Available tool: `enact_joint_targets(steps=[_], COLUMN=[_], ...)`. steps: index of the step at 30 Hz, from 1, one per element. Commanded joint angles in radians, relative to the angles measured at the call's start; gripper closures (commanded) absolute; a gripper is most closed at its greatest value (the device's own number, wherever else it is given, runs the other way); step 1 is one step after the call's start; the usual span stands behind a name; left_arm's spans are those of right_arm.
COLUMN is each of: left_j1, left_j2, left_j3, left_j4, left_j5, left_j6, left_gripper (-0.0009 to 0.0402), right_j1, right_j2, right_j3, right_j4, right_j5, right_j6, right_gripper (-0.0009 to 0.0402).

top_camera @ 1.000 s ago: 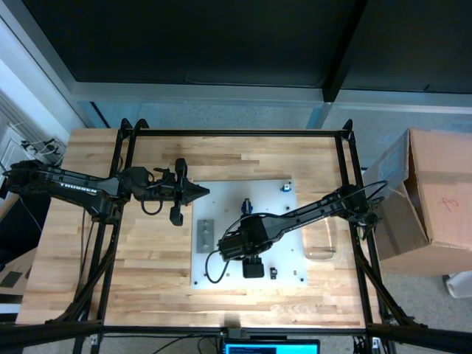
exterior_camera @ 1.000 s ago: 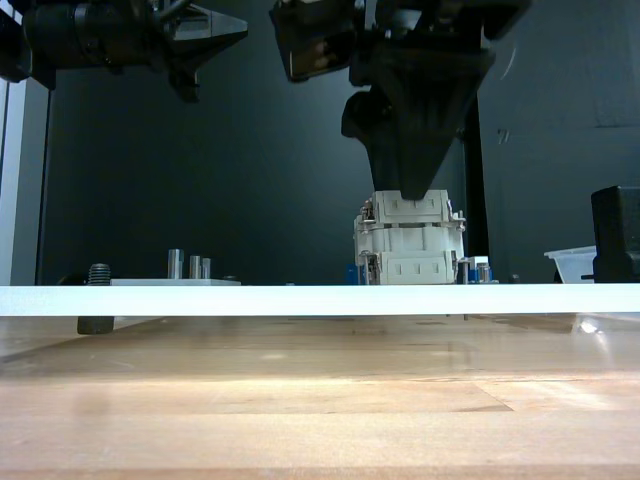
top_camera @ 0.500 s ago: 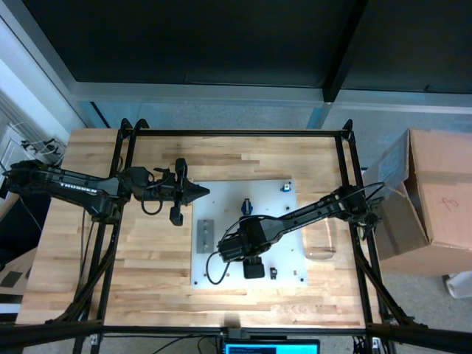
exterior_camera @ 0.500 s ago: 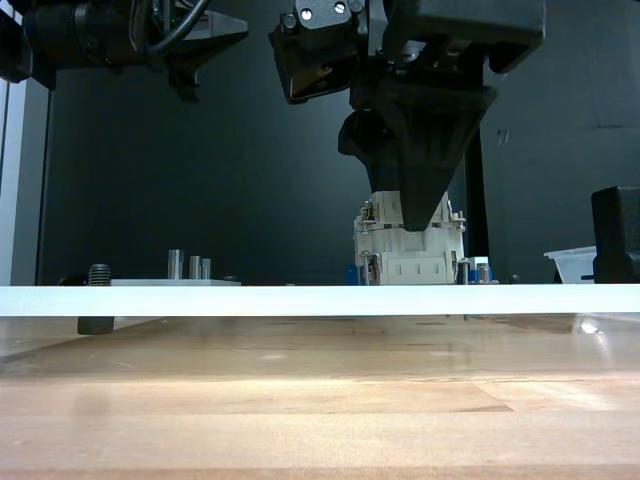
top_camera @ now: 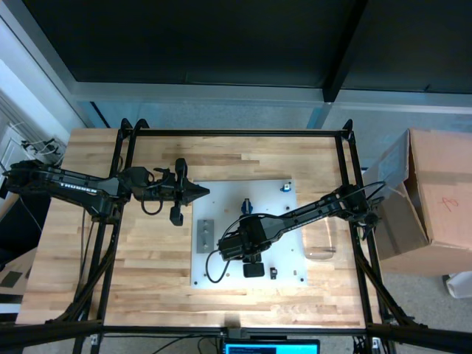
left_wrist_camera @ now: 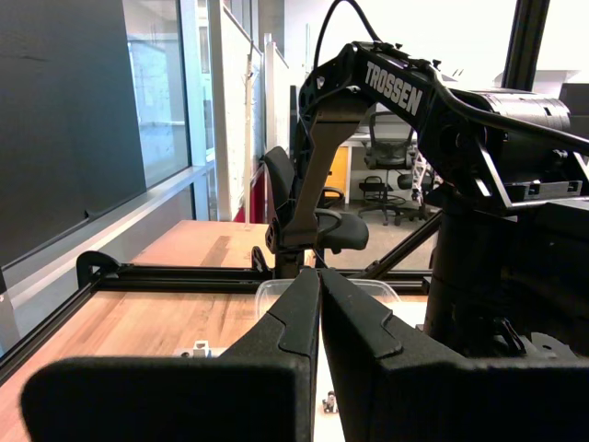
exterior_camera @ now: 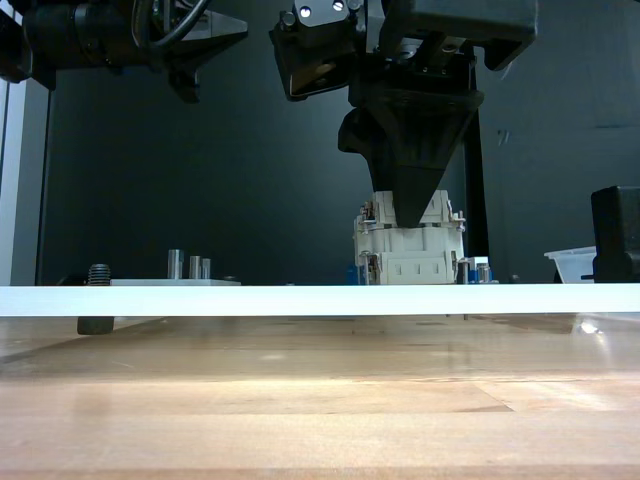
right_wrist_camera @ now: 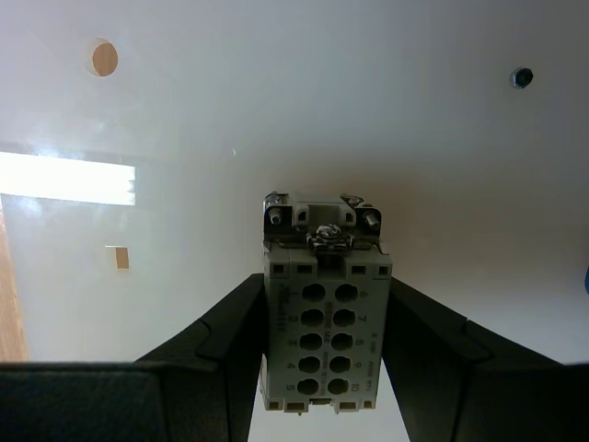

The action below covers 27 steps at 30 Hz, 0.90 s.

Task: Remove the HAN10E connector from the taskboard and place in the container

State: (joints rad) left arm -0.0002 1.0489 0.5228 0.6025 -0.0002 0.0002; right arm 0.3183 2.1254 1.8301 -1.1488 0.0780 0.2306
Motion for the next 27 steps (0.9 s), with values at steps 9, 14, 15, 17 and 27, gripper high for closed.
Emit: enact_joint_targets(steps=[9, 14, 15, 17, 27], left_j1=[0.0, 0.0, 0.0, 0.0, 0.0], left_j2=[0.0, 0.0, 0.0, 0.0, 0.0], left_j3=[0.0, 0.0, 0.0, 0.0, 0.0], left_j4=[0.0, 0.0, 0.0, 0.0, 0.0], left_j5=[0.0, 0.0, 0.0, 0.0, 0.0], left_j6=[0.0, 0.0, 0.0, 0.0, 0.0], left_gripper=[0.0393, 0.0393, 0.0393, 0.0393, 0.0393], right_j1=[0.0, 0.001, 0.003, 0.012, 0.06], right_j2=[-0.079, -0.11, -0.116, -0.135, -0.365], right_j3=[0.005, 0.003, 0.001, -0.015, -0.309], right_j4=[-0.027, -0.041, -0.044, -0.052, -0.001], right_j5=[0.01, 0.013, 0.023, 0.043, 0.045], right_j6=[0.0, 0.008, 0.008, 0.016, 0.082], right_gripper=[0.0376, 0.0375, 0.0375, 0.0375, 0.0375])
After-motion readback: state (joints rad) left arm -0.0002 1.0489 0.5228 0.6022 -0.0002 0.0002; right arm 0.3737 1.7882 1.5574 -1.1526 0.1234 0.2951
